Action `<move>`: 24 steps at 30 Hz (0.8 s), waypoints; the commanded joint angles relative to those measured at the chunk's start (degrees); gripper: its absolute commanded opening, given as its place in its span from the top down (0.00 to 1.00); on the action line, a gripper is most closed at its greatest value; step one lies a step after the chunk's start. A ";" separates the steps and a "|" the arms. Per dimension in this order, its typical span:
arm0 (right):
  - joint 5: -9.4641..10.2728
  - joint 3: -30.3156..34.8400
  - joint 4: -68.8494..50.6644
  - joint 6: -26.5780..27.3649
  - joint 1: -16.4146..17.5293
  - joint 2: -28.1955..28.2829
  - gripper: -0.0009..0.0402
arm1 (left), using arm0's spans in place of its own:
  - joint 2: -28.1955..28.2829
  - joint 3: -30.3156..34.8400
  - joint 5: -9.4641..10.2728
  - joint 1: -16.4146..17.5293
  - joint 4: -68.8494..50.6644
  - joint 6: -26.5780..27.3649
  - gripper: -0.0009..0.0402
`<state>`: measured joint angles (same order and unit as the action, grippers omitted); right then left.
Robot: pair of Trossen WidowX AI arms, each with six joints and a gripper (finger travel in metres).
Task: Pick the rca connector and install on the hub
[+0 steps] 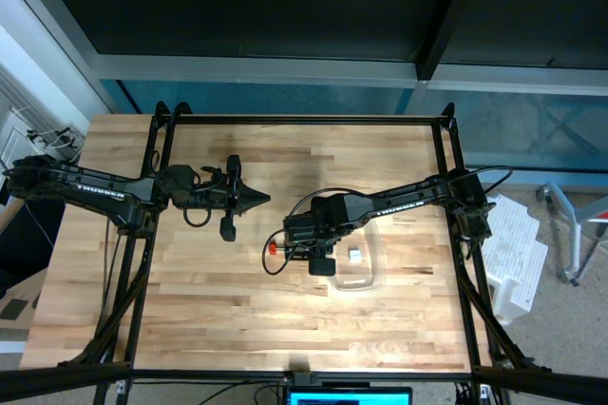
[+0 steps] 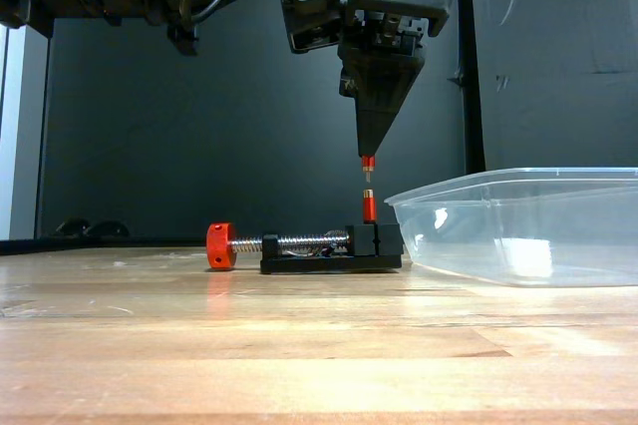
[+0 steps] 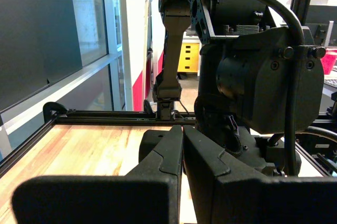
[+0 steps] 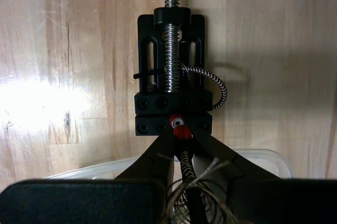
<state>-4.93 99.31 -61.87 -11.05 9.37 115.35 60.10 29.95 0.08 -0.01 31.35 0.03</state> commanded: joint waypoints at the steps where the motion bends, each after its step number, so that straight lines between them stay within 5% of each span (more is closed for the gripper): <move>1: -0.04 -0.24 0.42 -0.02 0.04 -0.04 0.98 | 0.02 0.00 -0.02 0.02 0.02 -0.02 0.98; 24: -0.02 -0.96 1.33 0.04 0.04 -0.04 0.98 | 0.02 0.00 -0.02 0.00 0.02 0.00 0.98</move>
